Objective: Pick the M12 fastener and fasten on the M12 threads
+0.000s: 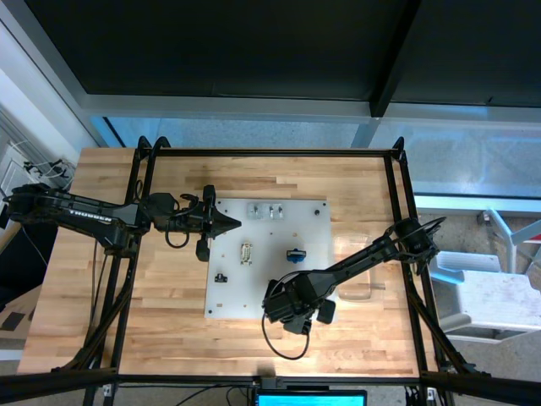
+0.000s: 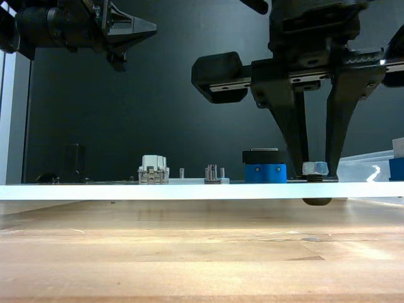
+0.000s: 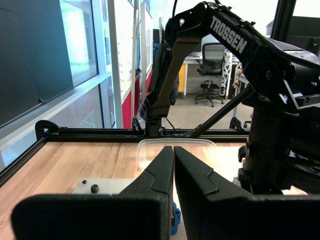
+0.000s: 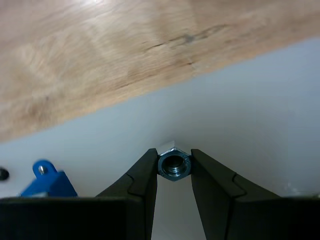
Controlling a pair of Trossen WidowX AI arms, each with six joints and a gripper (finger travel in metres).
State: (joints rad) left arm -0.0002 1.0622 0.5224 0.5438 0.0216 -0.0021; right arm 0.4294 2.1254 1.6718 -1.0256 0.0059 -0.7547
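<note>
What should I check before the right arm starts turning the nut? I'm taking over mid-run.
1. Nut held by right gripper: ok, pinched between both fingers.
2. Nut down at the board: ok, just above it in the low view.
3. Nut on stud: cannot tell; only a dark sliver shows beneath it, and the arm covers it from above.
4. Blue piece apart from right gripper: ok.
5. Left gripper out of the way: ok, shut, raised over the board's far left corner.
</note>
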